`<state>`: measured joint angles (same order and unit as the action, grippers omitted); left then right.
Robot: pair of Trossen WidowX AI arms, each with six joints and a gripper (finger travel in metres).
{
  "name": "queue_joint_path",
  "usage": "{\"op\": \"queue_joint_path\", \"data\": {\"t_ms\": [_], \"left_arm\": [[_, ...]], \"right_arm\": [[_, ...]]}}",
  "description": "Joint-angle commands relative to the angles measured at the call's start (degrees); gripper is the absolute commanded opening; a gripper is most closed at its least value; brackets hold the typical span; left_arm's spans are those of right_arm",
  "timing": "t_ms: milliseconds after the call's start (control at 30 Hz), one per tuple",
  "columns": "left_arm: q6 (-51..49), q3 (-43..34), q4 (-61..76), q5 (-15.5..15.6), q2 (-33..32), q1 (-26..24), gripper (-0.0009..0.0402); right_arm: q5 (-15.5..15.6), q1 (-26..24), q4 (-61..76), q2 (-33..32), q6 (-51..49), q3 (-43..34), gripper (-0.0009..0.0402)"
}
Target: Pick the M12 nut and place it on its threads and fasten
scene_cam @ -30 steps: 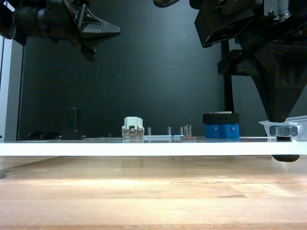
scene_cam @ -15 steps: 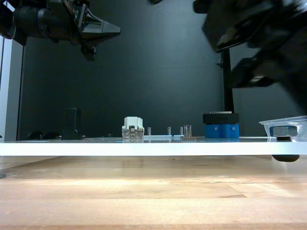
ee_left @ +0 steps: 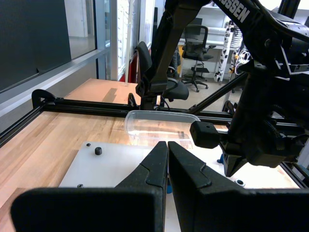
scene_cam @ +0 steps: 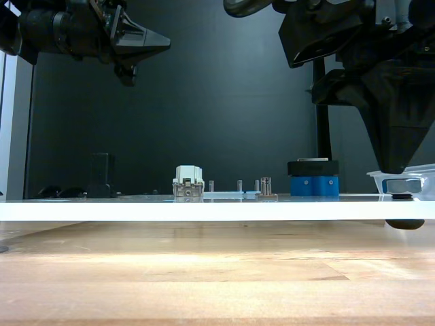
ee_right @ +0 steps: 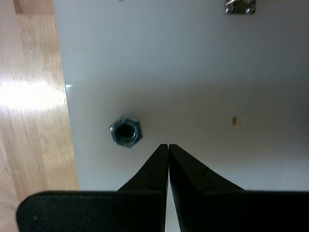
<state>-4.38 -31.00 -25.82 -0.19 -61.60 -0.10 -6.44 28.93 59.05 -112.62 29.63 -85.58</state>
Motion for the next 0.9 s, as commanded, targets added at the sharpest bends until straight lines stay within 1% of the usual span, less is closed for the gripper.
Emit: {"op": "queue_joint_path", "data": {"t_ms": [33,133,200,233,333,367,433,467,533,700,733,800,900], "left_arm": [[0.00,0.00,-0.02,0.00,0.00,0.02,0.0000],[0.02,0.00,0.00,0.00,0.00,0.02,0.0000],[0.02,0.00,0.00,0.00,0.00,0.02,0.0000],[0.02,0.00,-0.02,0.00,0.00,0.02,0.0000],[0.00,0.00,0.00,0.00,0.00,0.02,0.0000],[0.00,0.00,0.00,0.00,0.00,0.02,0.0000],[0.00,0.00,-0.04,0.00,0.00,0.02,0.0000],[0.02,0.00,-0.02,0.00,0.00,0.02,0.0000],[0.00,0.00,0.00,0.00,0.00,0.00,0.0000],[0.00,0.00,-0.02,0.00,0.00,0.02,0.0000],[0.00,0.00,0.00,0.00,0.00,0.02,0.0000],[0.02,0.00,-0.04,0.00,0.00,0.02,0.0000],[0.00,0.00,0.00,0.00,0.00,0.02,0.0000]], "right_arm": [[-0.09,0.04,-1.84,-0.31,-0.04,0.37,0.0000],[0.09,0.09,-3.65,-0.31,-0.02,1.36,0.0000],[1.09,0.11,-3.61,-0.31,-0.02,1.70,0.0000],[2.60,0.11,-3.61,-0.31,0.00,1.84,0.0000],[11.28,0.11,-3.23,-0.17,-0.63,1.88,0.0000],[12.74,0.09,-2.84,-0.07,-0.63,1.88,0.0000],[13.09,0.09,-2.05,0.17,-0.57,1.88,0.0000],[12.79,0.09,-1.70,0.48,-0.57,1.88,0.0000],[10.69,0.09,-1.29,0.66,-0.55,1.88,0.0000],[-0.13,0.09,-0.59,1.25,1.44,1.88,0.0000],[-1.73,0.09,-0.66,1.31,1.70,1.88,0.0000],[-3.10,0.09,-1.11,1.31,1.60,1.88,0.0000],[-2.97,0.09,-3.52,1.14,1.38,2.32,0.0000]]}}
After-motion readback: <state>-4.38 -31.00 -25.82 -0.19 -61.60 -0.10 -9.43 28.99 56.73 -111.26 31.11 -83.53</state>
